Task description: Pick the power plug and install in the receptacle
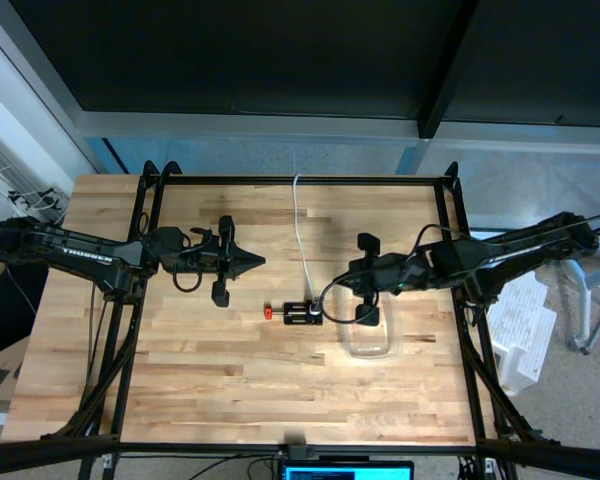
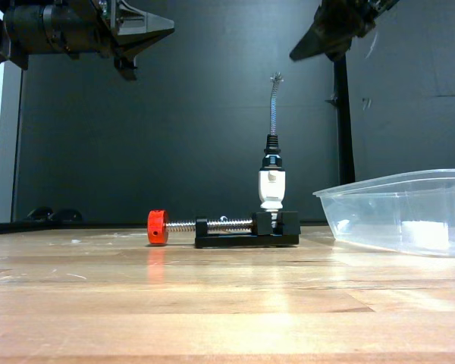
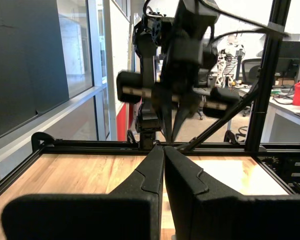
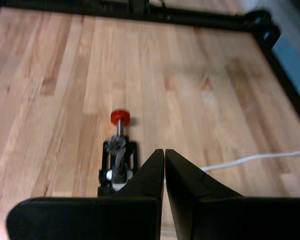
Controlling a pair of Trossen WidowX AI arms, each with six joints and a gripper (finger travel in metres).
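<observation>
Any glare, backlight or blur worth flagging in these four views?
High view: even light; left gripper and right gripper hang above the pale wooden table, jaws shut. Low view: sheen on the wood mirrors the red round knob. Left wrist view: bright windows backlight the right gripper into a dark blur. Right wrist view: soft throughout, the black clamp block smeared.

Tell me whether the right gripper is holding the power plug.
No, the right gripper hangs shut and empty high near the receptacle, and the left gripper hangs shut over the table's left side.
</observation>
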